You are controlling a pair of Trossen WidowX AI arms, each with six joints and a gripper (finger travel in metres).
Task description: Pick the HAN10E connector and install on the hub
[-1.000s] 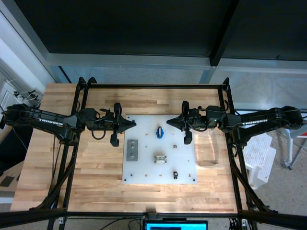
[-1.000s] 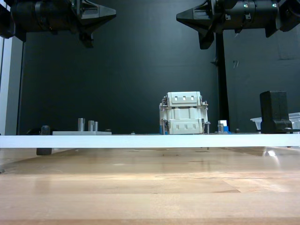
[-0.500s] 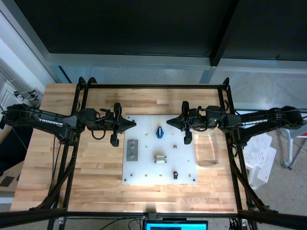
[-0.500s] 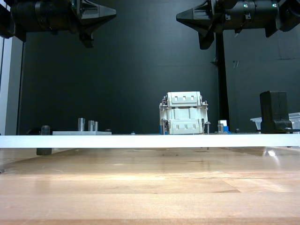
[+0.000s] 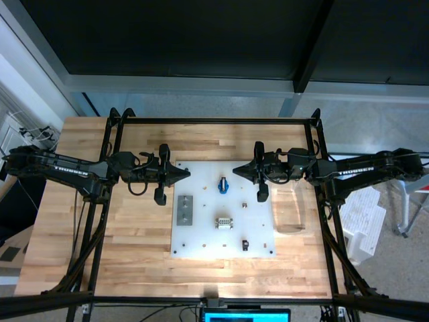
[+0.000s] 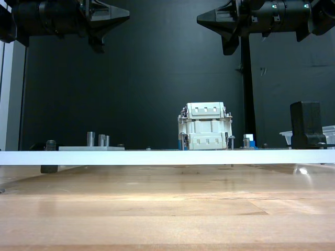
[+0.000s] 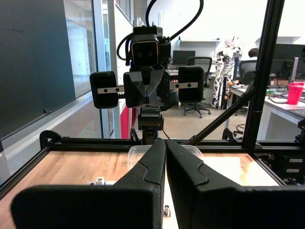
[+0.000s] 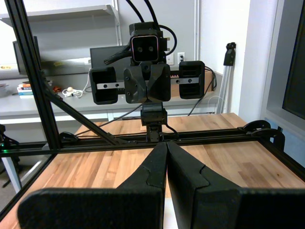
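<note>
1. The connector is seen standing on the hub, near the middle of the white board on the tabletop.
2. The left gripper is held high above the board's left edge. The right gripper is held high above the board's far right part. Nothing is touched by either.
3. In both wrist views the fingers are shown pressed together tip to tip, the left pair and the right pair, with nothing held between them.
4. The installation is judged done or nearly done. In the low view the connector's top looks level and centred on the hub, but it cannot be told whether it is pushed fully home.
5. If a last press is needed, closed fingers should be brought straight down onto the middle of the top face. The load should be applied evenly, so that the connector is not tipped in the frame.
6. The small posts at the hub's flanges should be avoided, since a push landing there would not seat the connector.
7. If a new grip is needed, the fingers should first be opened wider than the connector and lowered vertically. The plain sides should be clamped rather than the pin face.
8. The grey block and the blue fitting lie well apart from the hub, so a vertical approach should pass clear of both.
</note>
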